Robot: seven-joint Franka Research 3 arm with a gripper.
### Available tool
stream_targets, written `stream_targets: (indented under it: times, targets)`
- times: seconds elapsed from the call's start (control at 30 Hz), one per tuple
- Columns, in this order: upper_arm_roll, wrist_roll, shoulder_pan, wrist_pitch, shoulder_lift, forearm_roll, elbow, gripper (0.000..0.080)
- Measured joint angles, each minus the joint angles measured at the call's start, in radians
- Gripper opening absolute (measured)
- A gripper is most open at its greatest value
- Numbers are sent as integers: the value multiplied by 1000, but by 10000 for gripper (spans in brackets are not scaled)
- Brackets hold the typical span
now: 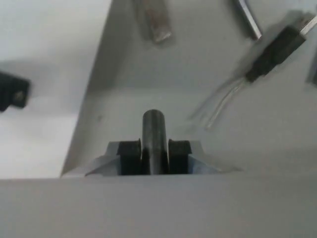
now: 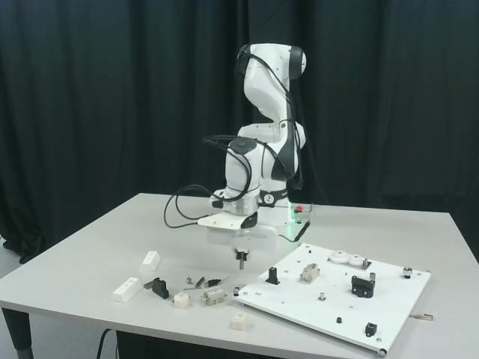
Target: Place round peg 3.
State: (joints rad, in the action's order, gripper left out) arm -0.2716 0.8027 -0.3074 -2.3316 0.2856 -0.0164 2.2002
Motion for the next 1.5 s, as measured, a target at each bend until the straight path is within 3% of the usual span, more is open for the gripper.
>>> stream_targets:
  times: [0.6,1.43,1.47,1.5]
  targets:
    - [3,-56,51,5,120,-1,-90,112]
    - [39,-97,107,11,171,-12,-131,112]
    - [39,-98,107,14,171,-12,-133,332]
    - [39,-99,108,18,171,-12,-136,332]
